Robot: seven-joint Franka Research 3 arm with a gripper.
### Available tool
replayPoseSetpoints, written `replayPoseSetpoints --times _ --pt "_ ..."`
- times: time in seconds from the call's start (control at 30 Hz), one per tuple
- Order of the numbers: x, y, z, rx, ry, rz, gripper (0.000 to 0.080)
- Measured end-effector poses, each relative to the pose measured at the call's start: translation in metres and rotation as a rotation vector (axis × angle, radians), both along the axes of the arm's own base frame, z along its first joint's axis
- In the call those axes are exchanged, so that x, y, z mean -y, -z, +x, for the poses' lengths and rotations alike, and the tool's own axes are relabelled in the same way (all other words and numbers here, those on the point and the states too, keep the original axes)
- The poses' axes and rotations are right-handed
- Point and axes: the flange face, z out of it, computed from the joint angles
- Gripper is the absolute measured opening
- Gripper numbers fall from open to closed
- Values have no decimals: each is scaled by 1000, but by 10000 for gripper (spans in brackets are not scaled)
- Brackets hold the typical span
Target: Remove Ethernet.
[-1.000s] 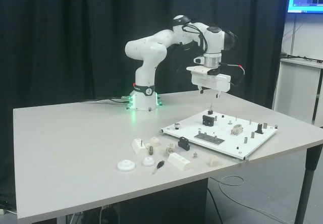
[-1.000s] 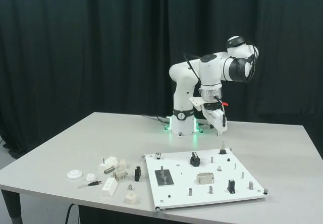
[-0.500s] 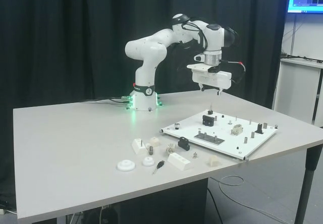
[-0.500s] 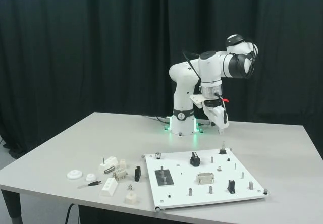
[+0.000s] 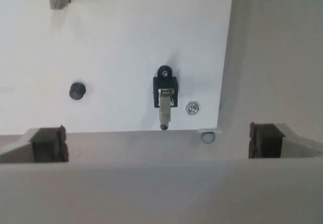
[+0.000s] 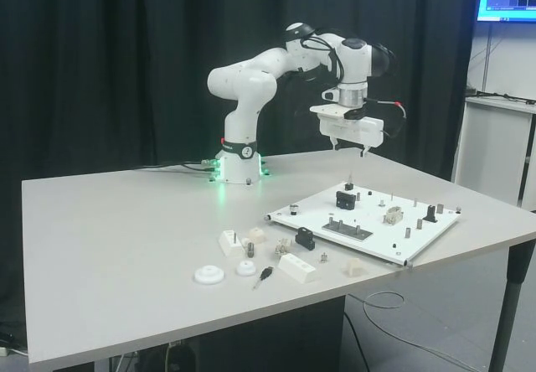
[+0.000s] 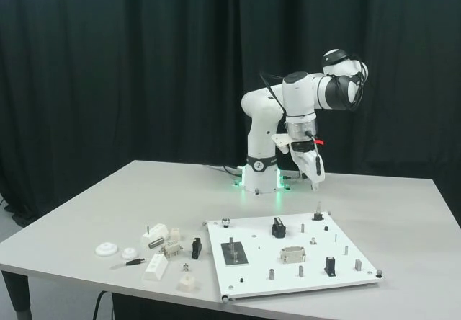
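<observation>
Directly below the gripper (image 5: 156, 142) sits the Ethernet plug (image 5: 165, 99), well apart. Its fingers (image 5: 49, 144) are spread, holding nothing.

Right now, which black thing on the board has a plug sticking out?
The black socket near the board's edge holds the plug; the round knob has none.

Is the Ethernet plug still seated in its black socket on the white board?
Still in: the plug sits in the socket; the open gripper is well above.
</observation>
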Motion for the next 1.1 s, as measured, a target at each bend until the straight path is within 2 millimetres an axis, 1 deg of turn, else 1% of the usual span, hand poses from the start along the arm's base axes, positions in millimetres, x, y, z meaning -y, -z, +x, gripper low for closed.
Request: replayPoseSetpoints --times 0.43,0.8,1.1 --pt "1 0 0 1 4 -7 800" --pt "4 0 1 0 88 -25 800" --pt "2 5 0 -7 87 -31 800"
